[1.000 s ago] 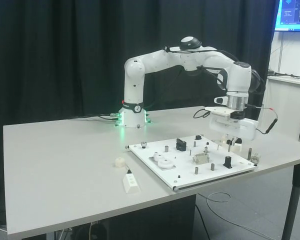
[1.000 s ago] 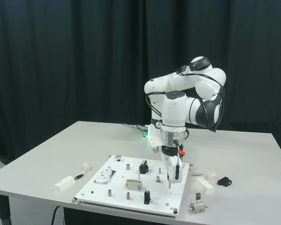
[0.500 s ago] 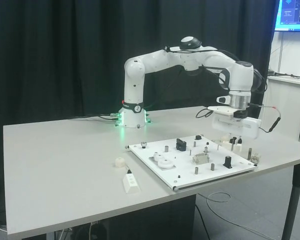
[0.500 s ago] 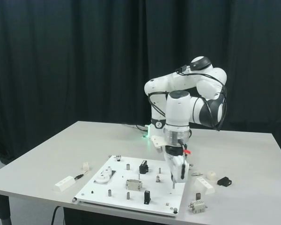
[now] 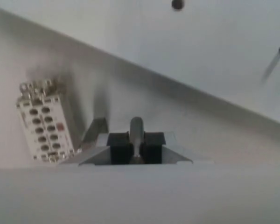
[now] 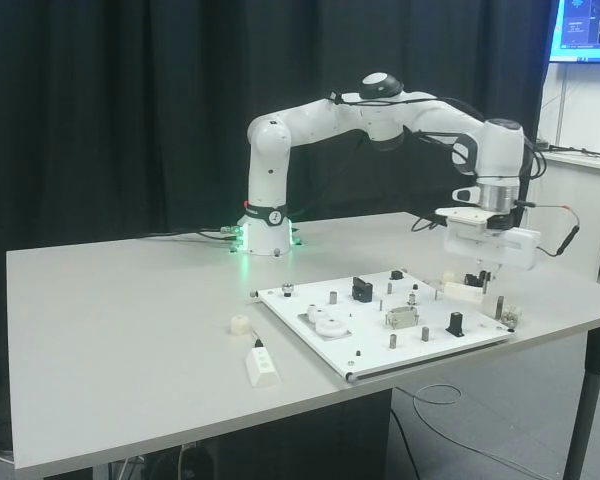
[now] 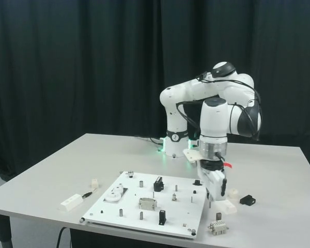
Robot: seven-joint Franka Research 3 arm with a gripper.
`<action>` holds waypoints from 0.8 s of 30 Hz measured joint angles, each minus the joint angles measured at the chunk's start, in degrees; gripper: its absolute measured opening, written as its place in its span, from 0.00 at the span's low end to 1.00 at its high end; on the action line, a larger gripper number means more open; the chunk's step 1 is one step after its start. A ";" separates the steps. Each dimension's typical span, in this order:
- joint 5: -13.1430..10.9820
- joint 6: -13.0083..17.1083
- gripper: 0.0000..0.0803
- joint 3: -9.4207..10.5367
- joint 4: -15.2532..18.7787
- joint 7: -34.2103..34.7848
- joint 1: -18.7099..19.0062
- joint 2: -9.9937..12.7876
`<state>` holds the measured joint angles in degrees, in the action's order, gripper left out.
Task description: Place round peg 2.
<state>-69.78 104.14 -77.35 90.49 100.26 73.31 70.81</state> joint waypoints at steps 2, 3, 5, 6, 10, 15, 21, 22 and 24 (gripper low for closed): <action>0.16 0.00 0.08 0.09 -0.08 0.40 0.36 0.00; 0.26 0.00 0.08 0.14 -0.10 0.55 0.52 0.00; 0.48 0.00 0.08 0.24 -0.13 0.90 0.82 0.00; 0.58 0.00 0.08 0.31 -0.16 1.06 0.96 0.00; 0.97 0.01 0.11 0.50 -0.34 1.36 1.37 0.04; 1.31 0.01 0.11 0.62 -0.54 1.84 1.67 0.05; 1.65 0.03 0.80 0.72 -0.71 2.43 1.87 0.05; 1.68 0.03 0.80 0.73 -0.73 2.45 1.91 0.05; 1.76 0.04 0.80 0.76 -0.77 2.53 1.96 0.05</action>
<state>-68.01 104.19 -76.59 89.72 102.79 75.27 70.86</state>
